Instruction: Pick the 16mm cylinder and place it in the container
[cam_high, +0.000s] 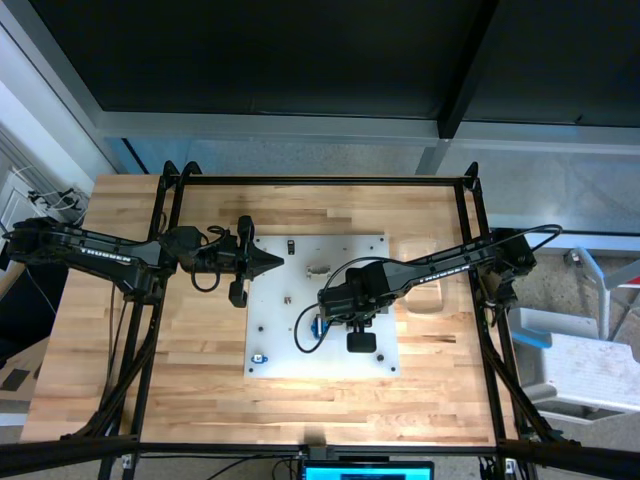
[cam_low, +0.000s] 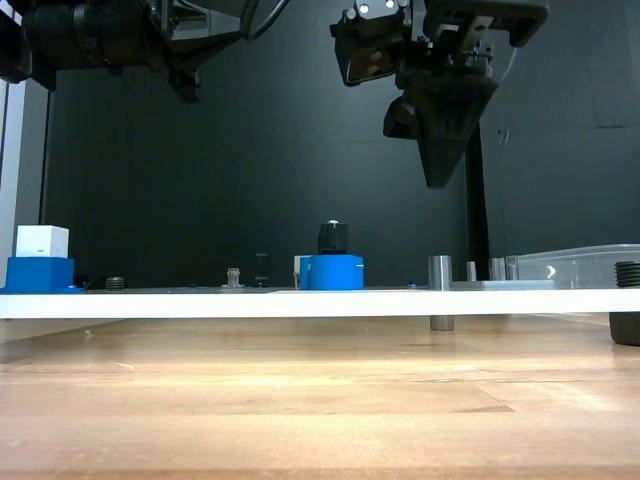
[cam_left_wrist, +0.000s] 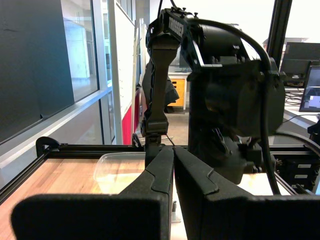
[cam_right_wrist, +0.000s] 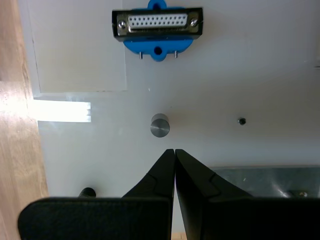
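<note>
Right wrist view: right gripper (cam_right_wrist: 174, 151) near 16mm cylinder (cam_right_wrist: 160, 125), left gripper (cam_left_wrist: 173, 148) half-hiding container (cam_left_wrist: 114, 171), all jaws together

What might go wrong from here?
The right end effector hovers shut over the 16mm cylinder; descending unopened, it might jab the cylinder or board. The cylinder looks small and smooth, so it may slip before reaching the container. The left end effector sits shut at the board's left edge.

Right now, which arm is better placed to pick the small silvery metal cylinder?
Right. The right pincer, shut, hangs over the small silvery metal cylinder; the left pincer, also shut, hovers away at the left edge of the white board.
</note>
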